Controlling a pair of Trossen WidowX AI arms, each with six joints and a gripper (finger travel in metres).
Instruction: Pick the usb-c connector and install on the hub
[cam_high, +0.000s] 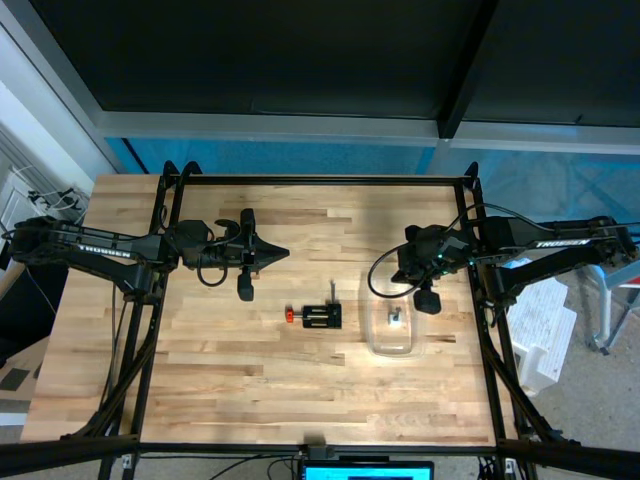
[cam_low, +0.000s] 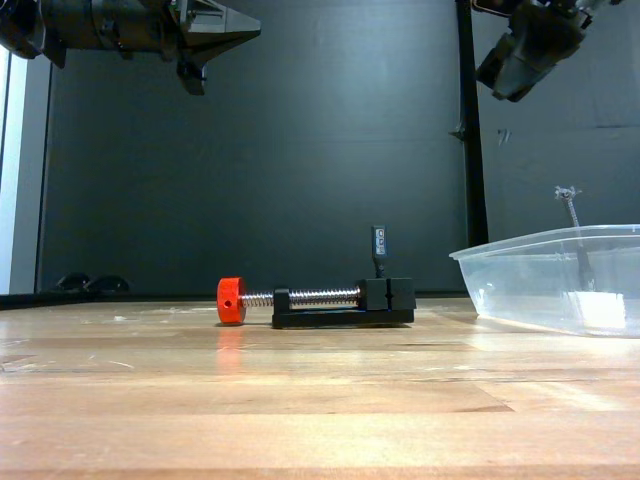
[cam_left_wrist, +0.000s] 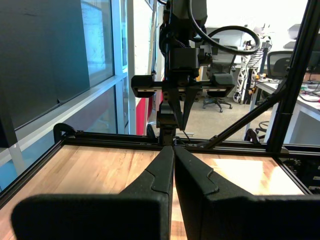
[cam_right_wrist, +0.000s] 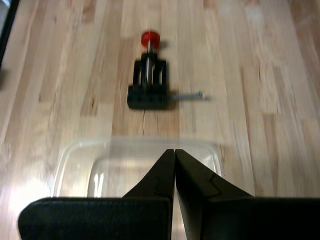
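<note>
Right gripper (cam_high: 428, 301) has its fingers pressed together with nothing between them. It hangs well above the table (cam_high: 240, 385), off the hub's (cam_high: 322, 316) plain end, opposite its orange knob (cam_high: 290, 315). Right under it is the clear tray (cam_high: 371, 341), just beside the hub on that same side but not touching it. The usb-c connector (cam_high: 396, 316) looks like the tiny dark bit lying in the tray next to a pale grey piece, though it's honestly hard to make out. The hub lies flat on the wood, and a thin pin (cam_high: 331, 290) sticks out from it toward the far edge. Left gripper (cam_high: 281, 253) is pinched closed too and holds nothing. It floats high up, past the hub's knob end and a bit farther back.
</note>
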